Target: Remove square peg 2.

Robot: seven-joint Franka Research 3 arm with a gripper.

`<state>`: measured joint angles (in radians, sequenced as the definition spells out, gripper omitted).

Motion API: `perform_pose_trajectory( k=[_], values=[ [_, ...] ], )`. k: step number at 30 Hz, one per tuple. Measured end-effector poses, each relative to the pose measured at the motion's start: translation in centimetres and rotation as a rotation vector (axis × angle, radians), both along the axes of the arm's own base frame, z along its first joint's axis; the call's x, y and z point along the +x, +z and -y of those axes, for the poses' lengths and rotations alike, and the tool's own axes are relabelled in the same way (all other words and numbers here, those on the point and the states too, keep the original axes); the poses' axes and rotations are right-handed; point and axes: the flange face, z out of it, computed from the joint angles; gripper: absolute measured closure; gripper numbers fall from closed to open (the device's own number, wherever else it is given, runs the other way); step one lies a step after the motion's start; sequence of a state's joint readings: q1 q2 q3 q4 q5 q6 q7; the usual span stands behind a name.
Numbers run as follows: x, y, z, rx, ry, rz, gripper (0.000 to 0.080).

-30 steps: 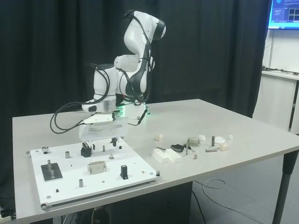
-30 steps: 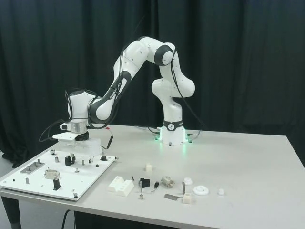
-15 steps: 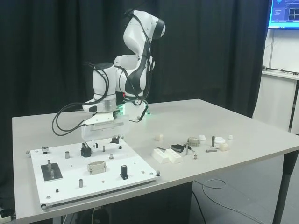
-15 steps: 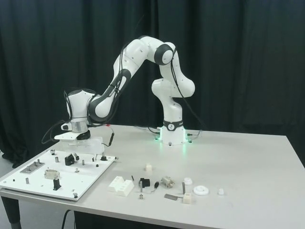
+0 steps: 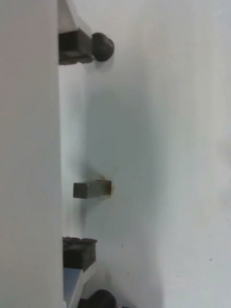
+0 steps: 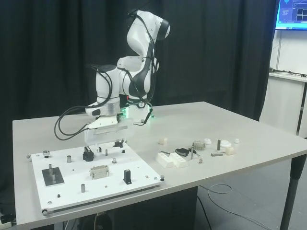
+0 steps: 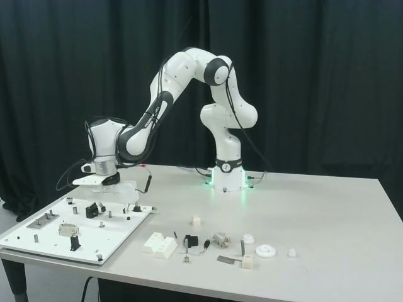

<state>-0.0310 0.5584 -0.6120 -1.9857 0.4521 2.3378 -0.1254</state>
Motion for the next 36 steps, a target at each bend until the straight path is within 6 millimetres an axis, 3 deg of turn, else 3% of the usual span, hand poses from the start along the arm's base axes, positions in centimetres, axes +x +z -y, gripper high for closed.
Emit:
perform_pose_trajectory(
  k=[18,19,24,25,33,34,36],
  values=[
    [0.0,-1.2,0.2,-0.029,0.003,-0.003,0.0003],
    [0.0,-1.3,0.2,-0.031,0.006,-0.002,0.0276],
    [0.0,-1.5,0.2,-0.044,0.025,0.002,0.0276],
    [0.0,-1.6,0.3,-0.047,0.028,0.003,0.0453],
    [-0.1,-1.9,0.7,-0.075,0.045,0.012,0.0453],
    [-0.1,-1.9,0.7,-0.075,0.045,0.012,0.0737],
    [-0.1,-1.9,0.7,-0.075,0.045,0.012,0.0737]
  ],
)
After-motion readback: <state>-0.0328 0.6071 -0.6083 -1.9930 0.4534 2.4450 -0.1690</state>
